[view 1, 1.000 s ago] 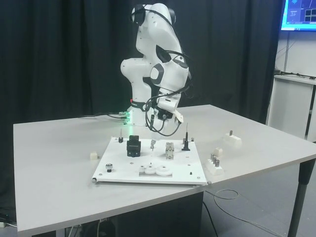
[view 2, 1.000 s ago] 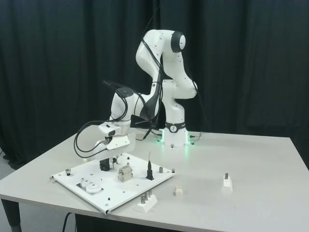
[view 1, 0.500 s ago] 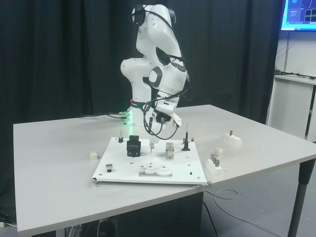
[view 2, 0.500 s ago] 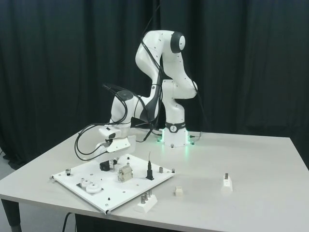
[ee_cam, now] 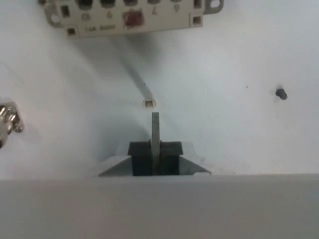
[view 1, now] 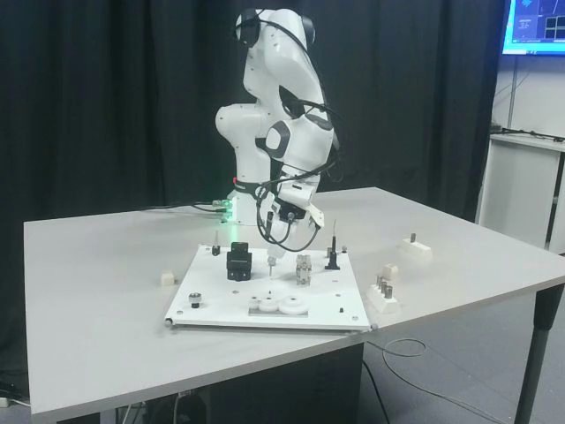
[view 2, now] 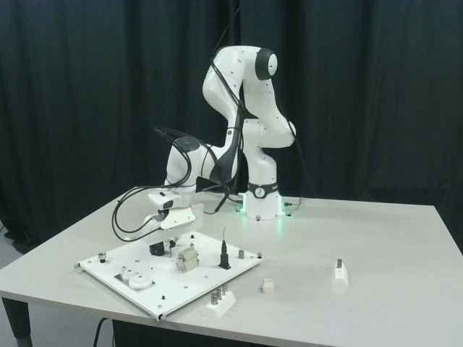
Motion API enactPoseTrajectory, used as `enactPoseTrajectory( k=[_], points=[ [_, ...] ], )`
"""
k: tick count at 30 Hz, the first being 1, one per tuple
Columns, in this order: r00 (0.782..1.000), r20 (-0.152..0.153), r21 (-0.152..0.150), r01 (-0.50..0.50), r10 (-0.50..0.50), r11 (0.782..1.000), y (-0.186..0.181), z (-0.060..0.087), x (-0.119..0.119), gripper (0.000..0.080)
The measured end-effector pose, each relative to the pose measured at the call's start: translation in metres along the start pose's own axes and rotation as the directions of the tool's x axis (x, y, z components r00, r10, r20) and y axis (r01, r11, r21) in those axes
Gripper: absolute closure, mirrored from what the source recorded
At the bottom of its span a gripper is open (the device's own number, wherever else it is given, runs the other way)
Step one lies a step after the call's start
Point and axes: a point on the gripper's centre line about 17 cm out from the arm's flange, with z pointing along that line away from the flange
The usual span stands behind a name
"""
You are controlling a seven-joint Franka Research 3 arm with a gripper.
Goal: Insert square peg 1.
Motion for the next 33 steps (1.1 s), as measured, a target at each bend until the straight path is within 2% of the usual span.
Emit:
enactPoseTrajectory(
  k=[13, 33],
  points=[
    [1.0, -0.001, 0.004, 0.001, -0.001, 1.0, -0.0041, 0.0035, 0.0004, 0.0771],
    [1.0, -0.017, -0.01, -0.014, 0.013, 1.0, -0.0022, 0.0043, 0.0044, 0.0771]
  ],
)
